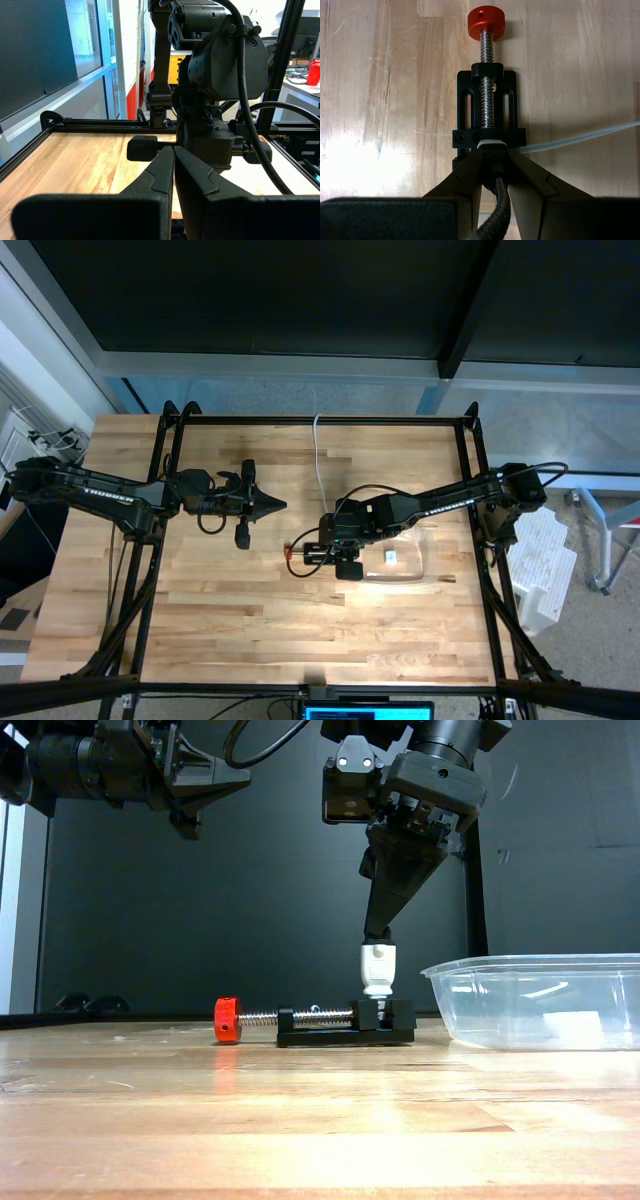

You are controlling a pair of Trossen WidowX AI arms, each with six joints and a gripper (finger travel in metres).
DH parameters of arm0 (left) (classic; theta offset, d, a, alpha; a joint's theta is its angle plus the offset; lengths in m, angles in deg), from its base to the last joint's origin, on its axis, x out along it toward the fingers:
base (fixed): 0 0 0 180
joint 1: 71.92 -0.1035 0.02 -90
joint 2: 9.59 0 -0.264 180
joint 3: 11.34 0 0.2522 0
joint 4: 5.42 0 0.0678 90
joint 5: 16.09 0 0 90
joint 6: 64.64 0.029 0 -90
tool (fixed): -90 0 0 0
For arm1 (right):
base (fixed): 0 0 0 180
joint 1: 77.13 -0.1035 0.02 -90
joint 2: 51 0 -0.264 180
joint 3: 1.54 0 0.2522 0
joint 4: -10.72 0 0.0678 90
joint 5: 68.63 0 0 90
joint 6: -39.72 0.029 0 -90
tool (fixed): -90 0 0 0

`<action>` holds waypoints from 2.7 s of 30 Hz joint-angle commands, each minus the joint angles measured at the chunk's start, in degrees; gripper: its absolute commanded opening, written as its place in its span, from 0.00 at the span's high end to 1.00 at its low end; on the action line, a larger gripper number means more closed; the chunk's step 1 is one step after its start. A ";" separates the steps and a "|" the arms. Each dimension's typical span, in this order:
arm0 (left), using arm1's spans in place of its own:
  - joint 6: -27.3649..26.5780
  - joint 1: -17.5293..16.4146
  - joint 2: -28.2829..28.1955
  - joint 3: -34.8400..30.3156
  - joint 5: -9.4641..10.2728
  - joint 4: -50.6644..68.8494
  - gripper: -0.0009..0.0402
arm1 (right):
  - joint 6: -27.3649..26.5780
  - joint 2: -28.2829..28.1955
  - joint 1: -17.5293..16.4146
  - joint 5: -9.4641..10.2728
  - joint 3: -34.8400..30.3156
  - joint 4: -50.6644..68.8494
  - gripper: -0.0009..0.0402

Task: Remove the power plug from the receptacle and place in the container

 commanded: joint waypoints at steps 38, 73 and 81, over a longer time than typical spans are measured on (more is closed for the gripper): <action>0.00 -0.02 0.00 0.00 -0.02 0.00 0.98 | -0.13 1.90 0.20 0.48 -3.10 3.76 0.98; 0.00 0.00 0.02 0.00 0.00 0.00 0.98 | 7.37 22.32 -5.57 -0.76 24.46 -6.49 0.98; 0.00 0.00 0.00 0.00 -0.02 -0.02 0.98 | 7.58 25.05 -6.32 -1.77 29.99 -10.67 0.98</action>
